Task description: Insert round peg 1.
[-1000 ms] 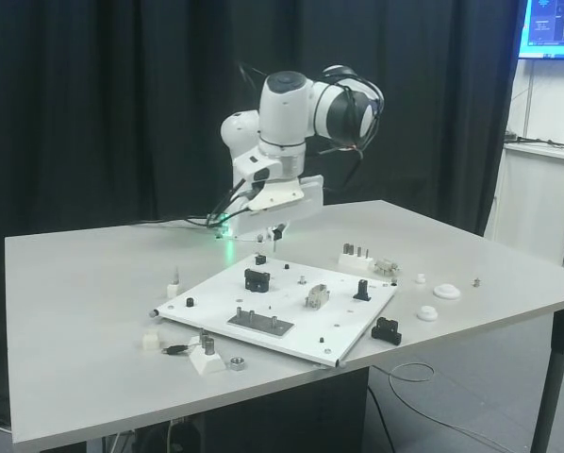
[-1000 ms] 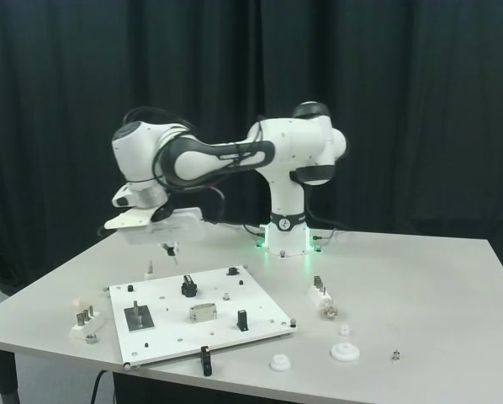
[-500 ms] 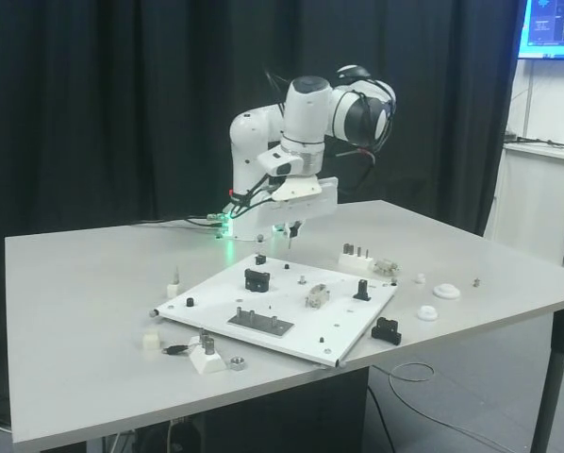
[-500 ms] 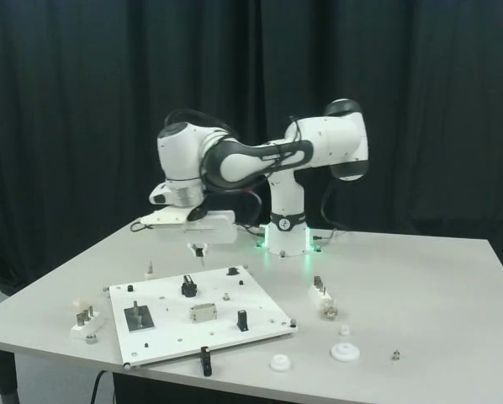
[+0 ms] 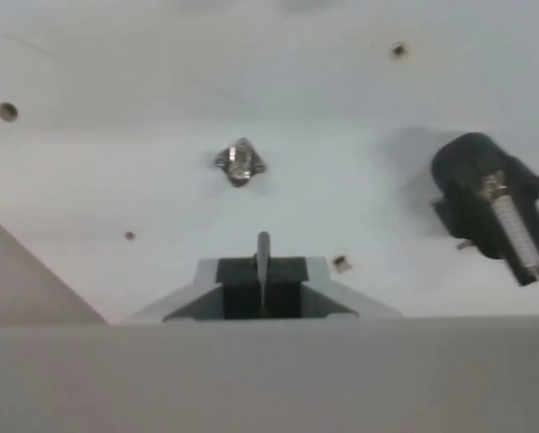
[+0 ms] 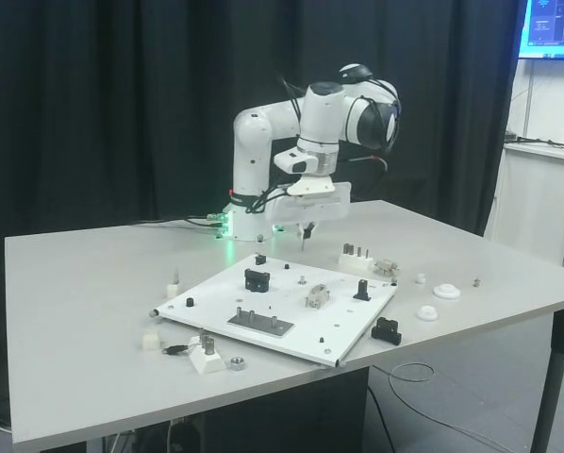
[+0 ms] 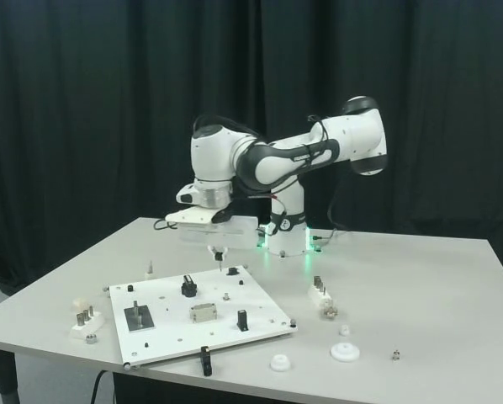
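two fingers [image 5: 262,298] pinch the thin peg [image 5: 263,257] above the white board's [image 6: 263,307] far edge

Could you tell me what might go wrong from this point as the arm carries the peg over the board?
1. The peg is thin and pinched near one end between the gripper fingers; it could tilt or slip before insertion.
2. The black connector and a small metal nut stand close under the path on the board; a descent off target could strike them.
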`<state>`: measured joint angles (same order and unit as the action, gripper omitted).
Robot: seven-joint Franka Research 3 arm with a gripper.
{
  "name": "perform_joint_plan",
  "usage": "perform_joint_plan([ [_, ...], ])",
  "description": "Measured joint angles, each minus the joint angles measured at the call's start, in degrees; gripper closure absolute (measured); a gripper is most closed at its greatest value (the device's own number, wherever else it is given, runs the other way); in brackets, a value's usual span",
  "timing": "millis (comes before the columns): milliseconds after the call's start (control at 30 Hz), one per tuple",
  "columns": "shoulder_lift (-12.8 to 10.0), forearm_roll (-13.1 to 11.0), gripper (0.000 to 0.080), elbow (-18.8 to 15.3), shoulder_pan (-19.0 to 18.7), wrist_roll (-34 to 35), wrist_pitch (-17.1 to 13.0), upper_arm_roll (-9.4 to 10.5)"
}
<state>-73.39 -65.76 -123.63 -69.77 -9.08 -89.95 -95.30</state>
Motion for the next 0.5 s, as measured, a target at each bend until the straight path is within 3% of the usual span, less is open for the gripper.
perform_joint_plan([
  [500,1.16,-3.67,0.0788,-7.16,-7.85,3.54,-5.92,-0.01],
])
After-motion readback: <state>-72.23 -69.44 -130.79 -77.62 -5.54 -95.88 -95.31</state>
